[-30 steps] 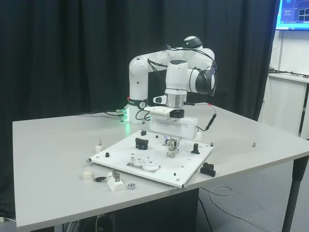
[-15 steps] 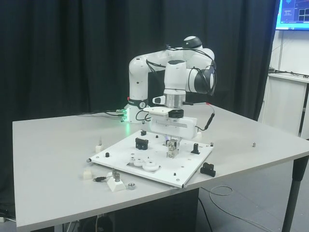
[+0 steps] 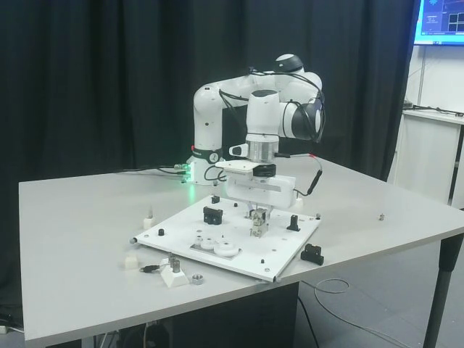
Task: Insert waterproof.
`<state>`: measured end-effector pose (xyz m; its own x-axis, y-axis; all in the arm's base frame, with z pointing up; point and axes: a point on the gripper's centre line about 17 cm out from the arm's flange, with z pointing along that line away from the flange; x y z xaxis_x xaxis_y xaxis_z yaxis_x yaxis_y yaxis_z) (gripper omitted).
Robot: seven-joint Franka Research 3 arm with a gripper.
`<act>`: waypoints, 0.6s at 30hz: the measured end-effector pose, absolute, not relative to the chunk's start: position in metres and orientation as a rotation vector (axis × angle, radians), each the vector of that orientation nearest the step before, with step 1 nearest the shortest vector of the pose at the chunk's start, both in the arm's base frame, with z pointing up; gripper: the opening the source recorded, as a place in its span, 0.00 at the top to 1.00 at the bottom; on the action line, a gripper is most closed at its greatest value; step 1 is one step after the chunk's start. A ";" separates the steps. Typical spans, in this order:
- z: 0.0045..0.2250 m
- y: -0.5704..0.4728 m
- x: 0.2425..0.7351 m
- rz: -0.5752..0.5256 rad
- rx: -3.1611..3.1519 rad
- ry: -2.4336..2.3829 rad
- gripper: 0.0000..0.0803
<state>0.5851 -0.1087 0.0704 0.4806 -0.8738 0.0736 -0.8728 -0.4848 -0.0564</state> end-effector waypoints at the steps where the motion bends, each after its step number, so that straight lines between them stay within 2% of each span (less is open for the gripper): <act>1: 0.070 -0.108 0.585 -0.140 -2.696 1.586 0.61; 18: 0.070 -0.107 0.583 -0.122 -2.717 1.575 0.61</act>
<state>0.5830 -0.1073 0.0704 0.4949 -0.8663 0.0674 -0.8664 -0.4979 -0.0378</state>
